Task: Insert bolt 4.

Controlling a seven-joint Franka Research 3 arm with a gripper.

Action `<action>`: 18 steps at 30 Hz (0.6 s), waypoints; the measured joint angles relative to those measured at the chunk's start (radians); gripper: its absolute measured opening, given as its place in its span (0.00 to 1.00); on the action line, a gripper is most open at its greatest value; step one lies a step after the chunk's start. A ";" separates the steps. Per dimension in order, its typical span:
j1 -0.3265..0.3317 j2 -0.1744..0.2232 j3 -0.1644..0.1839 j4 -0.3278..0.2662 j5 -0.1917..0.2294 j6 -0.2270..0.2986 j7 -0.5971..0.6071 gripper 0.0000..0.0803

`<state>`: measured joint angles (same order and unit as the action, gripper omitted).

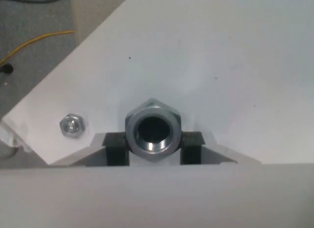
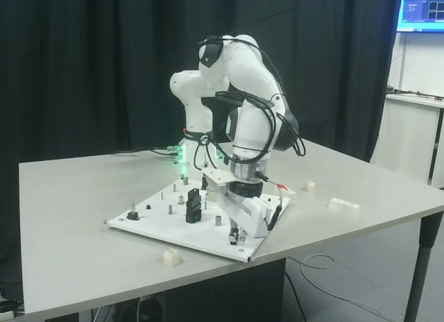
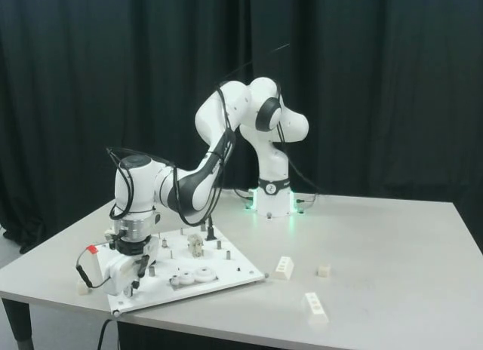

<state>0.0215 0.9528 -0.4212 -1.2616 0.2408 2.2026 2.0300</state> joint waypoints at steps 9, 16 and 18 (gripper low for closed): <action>-0.013 -0.016 0.016 0.004 -0.095 0.006 0.000 0.28; -0.042 -0.050 0.044 0.004 -0.128 -0.009 0.000 0.89; -0.049 -0.058 0.050 0.004 -0.130 -0.013 0.000 0.89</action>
<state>-0.0272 0.8948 -0.3716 -1.2572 0.1109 2.1891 2.0299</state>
